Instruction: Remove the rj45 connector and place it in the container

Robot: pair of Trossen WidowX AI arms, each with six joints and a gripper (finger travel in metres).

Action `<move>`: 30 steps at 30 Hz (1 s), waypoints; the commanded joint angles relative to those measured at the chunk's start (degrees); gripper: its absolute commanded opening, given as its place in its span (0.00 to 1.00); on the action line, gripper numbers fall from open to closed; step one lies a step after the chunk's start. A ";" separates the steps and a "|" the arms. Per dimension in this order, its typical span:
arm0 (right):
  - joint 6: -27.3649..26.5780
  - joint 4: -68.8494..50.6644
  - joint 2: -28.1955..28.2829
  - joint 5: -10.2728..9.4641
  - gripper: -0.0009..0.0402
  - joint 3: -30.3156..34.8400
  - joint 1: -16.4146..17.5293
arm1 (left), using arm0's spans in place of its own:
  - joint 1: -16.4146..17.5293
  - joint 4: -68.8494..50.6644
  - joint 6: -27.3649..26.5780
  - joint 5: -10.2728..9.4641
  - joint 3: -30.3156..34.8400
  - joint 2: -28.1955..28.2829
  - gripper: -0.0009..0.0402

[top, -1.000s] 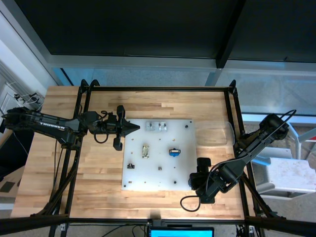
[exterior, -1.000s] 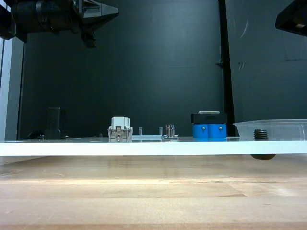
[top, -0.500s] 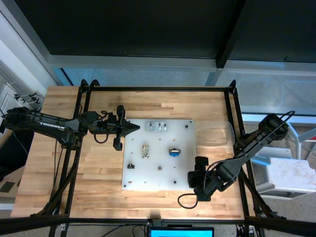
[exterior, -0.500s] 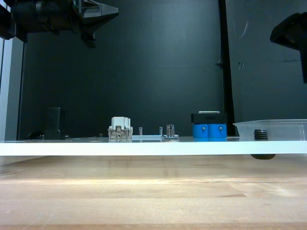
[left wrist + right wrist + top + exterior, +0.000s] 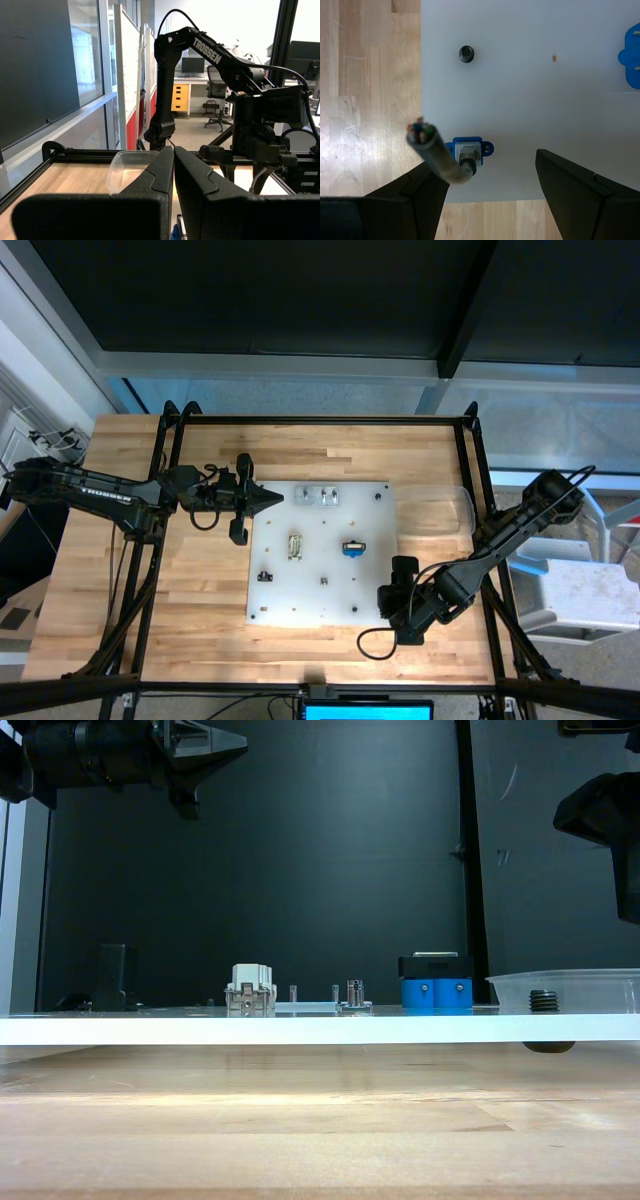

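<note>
**Right arm poised over the network plug**

The right gripper [image 5: 484, 161] hangs above the near edge of the white board [image 5: 545, 100]. Its jaws are spread wide on either side of the rj45 connector [image 5: 468, 153], a spacing that looks meant to let them drop around the plug. The connector is seated in a small blue socket [image 5: 487, 148], with its short cut cable [image 5: 434, 146] sticking up. The container [image 5: 437, 510] sits on the bench [image 5: 200, 600] just beside the board's right edge, handy for the drop-off. The left gripper [image 5: 262, 498], jaws pressed together, is held high by the board's left edge, out of the way.
</note>
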 commanded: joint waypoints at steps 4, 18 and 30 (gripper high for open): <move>-0.09 1.88 0.02 0.00 0.60 -1.44 -0.39 | 0.00 0.00 0.00 0.02 0.02 0.00 0.02; -1.05 3.82 -0.07 -0.15 0.59 -2.58 -1.01 | 0.00 0.00 0.00 0.02 0.02 0.00 0.02; -1.31 3.48 -0.07 -1.64 0.41 -2.51 -1.01 | 0.00 0.00 0.00 0.02 0.02 0.00 0.02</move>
